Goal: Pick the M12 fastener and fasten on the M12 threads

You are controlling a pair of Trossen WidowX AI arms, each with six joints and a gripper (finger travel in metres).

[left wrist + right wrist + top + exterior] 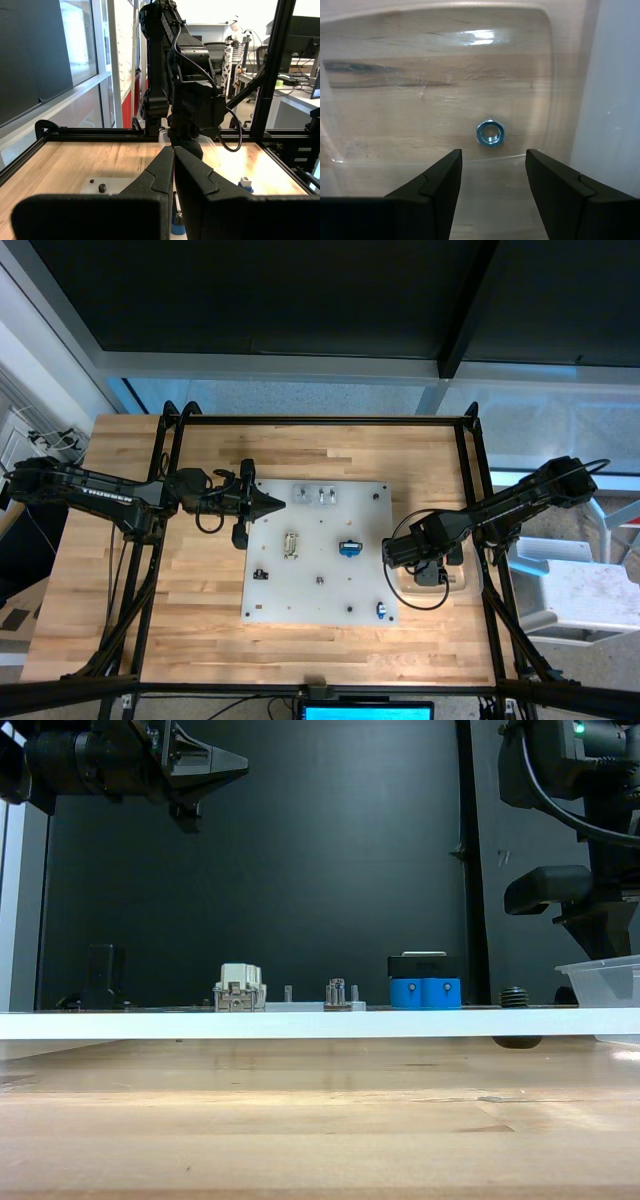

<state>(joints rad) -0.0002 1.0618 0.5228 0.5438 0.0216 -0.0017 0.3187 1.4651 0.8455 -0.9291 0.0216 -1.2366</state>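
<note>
Seen from my remote station: beyond the left gripper (174, 148), tall windows (80, 50) line one side of a bright office, with desks (295, 97) and a monitor (302, 25) opposite. A butcher-block table (300, 650) spreads beneath. Outward of the right gripper (493, 152), a white stand (590, 590) sits on speckled grey floor (560, 420).

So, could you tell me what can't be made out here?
- High view: M12 nut, hidden under the right arm; only the right wrist view shows it, in the clear tray before the open right gripper.
- Low view: right gripper's tips, behind the tray wall; shut left gripper, above the board's left, cut by the top edge.
</note>
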